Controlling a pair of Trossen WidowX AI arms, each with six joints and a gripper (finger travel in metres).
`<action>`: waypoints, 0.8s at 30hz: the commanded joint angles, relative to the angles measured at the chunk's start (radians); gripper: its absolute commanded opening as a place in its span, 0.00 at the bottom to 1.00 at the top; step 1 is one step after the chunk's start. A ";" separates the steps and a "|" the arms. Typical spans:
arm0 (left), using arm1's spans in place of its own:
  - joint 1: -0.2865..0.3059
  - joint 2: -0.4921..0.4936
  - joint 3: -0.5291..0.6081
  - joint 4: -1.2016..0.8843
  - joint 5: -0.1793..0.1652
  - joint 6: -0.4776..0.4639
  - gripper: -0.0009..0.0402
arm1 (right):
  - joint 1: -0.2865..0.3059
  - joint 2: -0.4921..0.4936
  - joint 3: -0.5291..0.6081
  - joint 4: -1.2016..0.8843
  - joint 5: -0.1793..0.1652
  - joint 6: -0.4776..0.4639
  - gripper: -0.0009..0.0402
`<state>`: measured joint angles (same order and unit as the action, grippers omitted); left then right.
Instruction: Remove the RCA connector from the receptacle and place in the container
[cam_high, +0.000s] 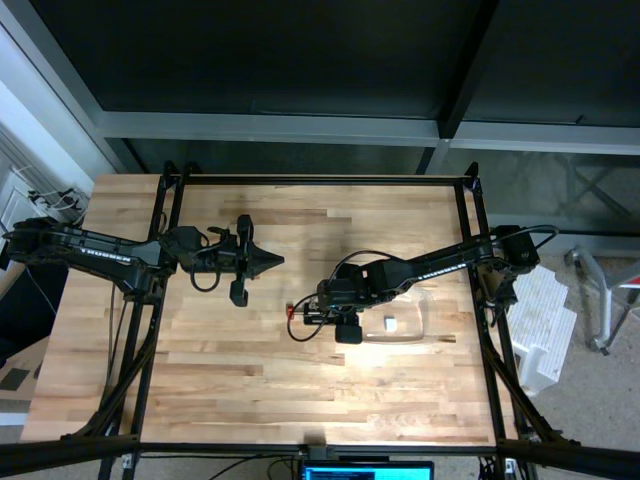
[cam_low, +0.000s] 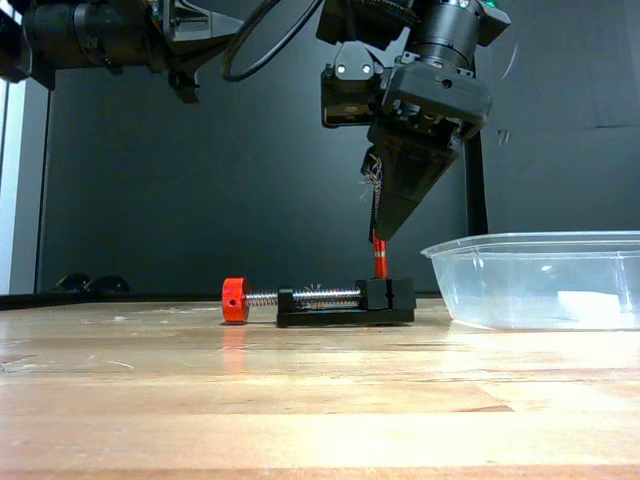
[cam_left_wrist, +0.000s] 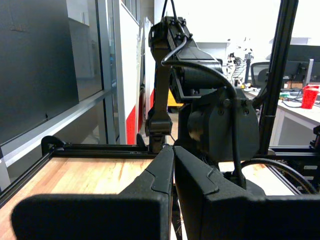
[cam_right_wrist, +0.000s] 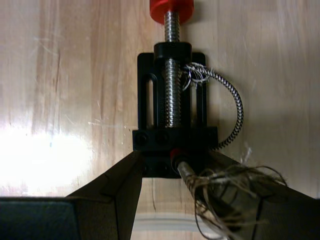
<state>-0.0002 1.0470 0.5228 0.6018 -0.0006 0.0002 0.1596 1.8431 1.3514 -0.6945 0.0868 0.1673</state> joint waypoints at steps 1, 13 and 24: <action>0.000 0.000 0.000 0.001 0.000 0.000 0.02 | 0.000 -0.001 -0.001 0.003 0.005 -0.003 0.43; 0.000 0.000 0.000 0.001 0.000 0.000 0.02 | 0.000 -0.001 -0.001 0.006 0.021 -0.019 0.33; 0.000 0.000 0.000 0.001 0.000 0.000 0.02 | 0.000 -0.001 -0.001 0.003 0.021 -0.023 0.22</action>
<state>-0.0002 1.0470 0.5228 0.6025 -0.0006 -0.0002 0.1593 1.8427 1.3502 -0.6907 0.1089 0.1436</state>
